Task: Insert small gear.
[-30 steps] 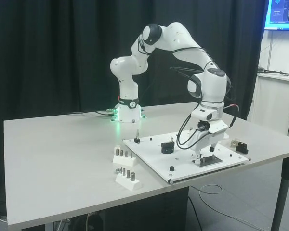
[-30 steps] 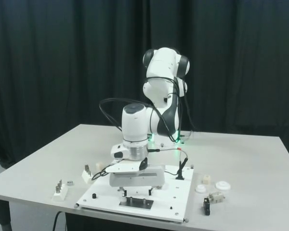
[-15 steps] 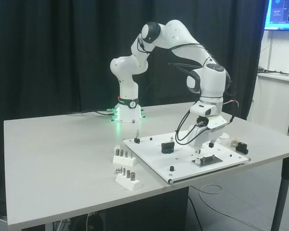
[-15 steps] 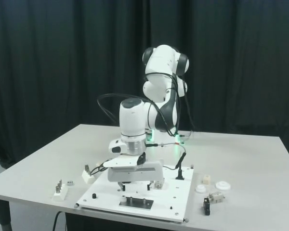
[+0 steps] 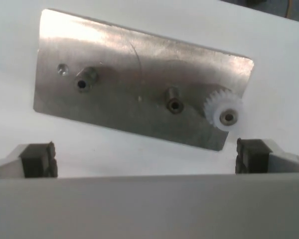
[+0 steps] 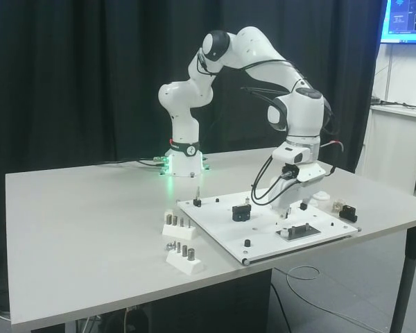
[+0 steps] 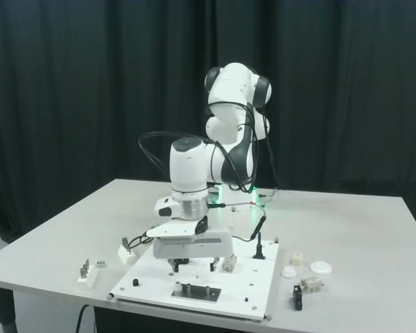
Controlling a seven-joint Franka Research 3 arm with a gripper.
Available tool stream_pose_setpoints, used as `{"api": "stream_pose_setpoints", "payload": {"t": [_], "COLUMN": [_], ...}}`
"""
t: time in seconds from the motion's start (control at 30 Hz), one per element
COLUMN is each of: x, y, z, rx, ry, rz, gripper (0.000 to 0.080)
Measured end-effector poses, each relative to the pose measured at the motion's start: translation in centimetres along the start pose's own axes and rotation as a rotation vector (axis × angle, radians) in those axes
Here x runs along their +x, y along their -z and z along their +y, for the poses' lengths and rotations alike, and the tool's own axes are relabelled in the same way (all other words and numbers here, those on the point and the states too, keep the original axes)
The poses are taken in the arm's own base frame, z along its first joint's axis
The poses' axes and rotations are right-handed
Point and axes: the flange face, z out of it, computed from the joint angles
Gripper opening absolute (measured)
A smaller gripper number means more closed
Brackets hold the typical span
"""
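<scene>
A small white gear point(image 5: 224, 113) sits on the end peg of the grey metal plate point(image 5: 139, 94), which carries two more bare pegs point(image 5: 175, 103). My gripper point(image 5: 144, 157) hangs above the plate, open, with nothing between its black fingertips point(image 5: 38, 159). In the first room view the gripper point(image 6: 296, 208) is lifted off the metal plate point(image 6: 301, 231), which lies on the white board point(image 6: 215, 222). The second room view shows the gripper point(image 7: 193, 263) above the same plate point(image 7: 196, 292). The gear itself is too small to make out in either room view.
Two white blocks with metal pegs point(image 6: 179, 225) point(image 6: 184, 257) stand on the table beside the board. A black part point(image 6: 240, 211) and an upright pin point(image 6: 196, 198) are on the board. White gears point(image 7: 320, 267) point(image 7: 288, 272) and a black piece point(image 7: 297, 297) lie past the board's other side.
The gripper has risen off the metal plate and drawn back a little toward the arm's base. The wrist now stands higher above the board.
</scene>
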Motion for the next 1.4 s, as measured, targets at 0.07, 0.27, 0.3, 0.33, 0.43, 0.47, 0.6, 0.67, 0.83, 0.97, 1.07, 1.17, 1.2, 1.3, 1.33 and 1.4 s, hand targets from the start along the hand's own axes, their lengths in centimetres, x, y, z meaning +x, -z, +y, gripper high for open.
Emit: {"api": "stream_pose_setpoints", "payload": {"t": [0.07, 0.27, 0.3, 0.33, 0.43, 0.47, 0.6, 0.67, 0.83, 0.97, 1.07, 1.17, 1.2, 1.3, 1.33, 1.4], "x": [0.03, 0.16, 0.18, 0.2, 0.25, 0.25, 0.27, 0.28, 0.3, 0.31, 0.31, 0.32, 0.32, 0.33, 0.33, 0.33], "y": [0.01, 0.07, 0.08, 0.1, 0.14, 0.16, 0.21, 0.24, 0.31, 0.35, 0.39, 0.41, 0.41, 0.43, 0.43, 0.44], "z": [0.05, 0.25, 0.28, 0.31, 0.37, 0.39, 0.39, 0.38, 0.35, 0.32, 0.3, 0.28, 0.28, 0.28, 0.27, 0.27], "rx": [0.0, 0.0, 0.0, 0.0, -0.001, -0.001, 0.0, 0.0, 0.001, 0.002, 0.002, 0.002, 0.002, 0.003, 0.003, 0.003], "ry": [-0.001, -0.004, -0.005, -0.006, -0.007, -0.008, -0.009, -0.011, -0.014, -0.016, -0.023, -0.034, -0.037, -0.046, -0.047, -0.048], "rz": [0.0, 0.001, 0.001, 0.002, 0.003, 0.003, 0.004, 0.004, 0.005, 0.006, 0.007, 0.007, 0.007, 0.007, 0.007, 0.008], "gripper": [0.08, 0.0675, 0.0675, 0.0675, 0.0488, 0.0488, 0.0488, 0.03, 0.0142, 0.0031, 0.0031, 0.0031, 0.0005, 0.0005, 0.0005, 0.012]}}
